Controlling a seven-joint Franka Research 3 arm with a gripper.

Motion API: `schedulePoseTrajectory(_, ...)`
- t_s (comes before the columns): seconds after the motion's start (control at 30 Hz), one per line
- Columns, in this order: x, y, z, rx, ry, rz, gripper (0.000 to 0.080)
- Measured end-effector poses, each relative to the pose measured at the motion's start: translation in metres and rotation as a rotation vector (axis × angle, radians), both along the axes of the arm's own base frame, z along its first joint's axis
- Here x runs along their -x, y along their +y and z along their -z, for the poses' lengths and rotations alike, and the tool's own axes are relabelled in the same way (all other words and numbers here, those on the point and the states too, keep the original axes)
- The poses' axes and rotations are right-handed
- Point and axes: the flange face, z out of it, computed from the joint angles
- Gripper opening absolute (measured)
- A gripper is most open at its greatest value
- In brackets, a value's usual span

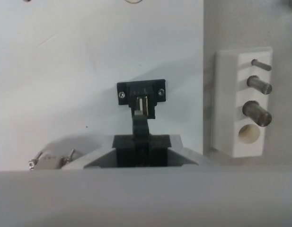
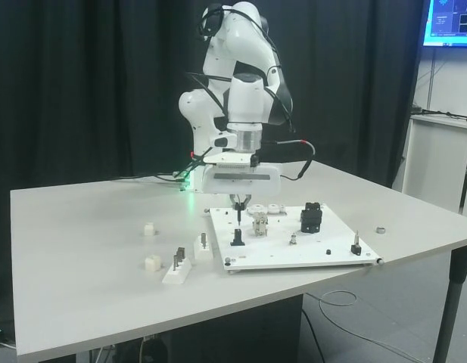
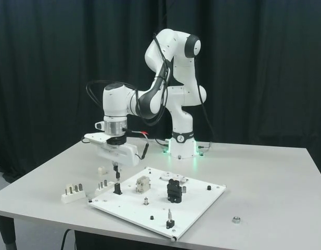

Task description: Insert USB.

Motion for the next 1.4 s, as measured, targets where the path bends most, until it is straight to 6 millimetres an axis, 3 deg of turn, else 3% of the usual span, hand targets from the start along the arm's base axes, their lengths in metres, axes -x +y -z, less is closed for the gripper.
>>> schedulePoseTrajectory(1.4,0.006,0.004,0.012,0.048,-0.038,-0.033,0.0058)
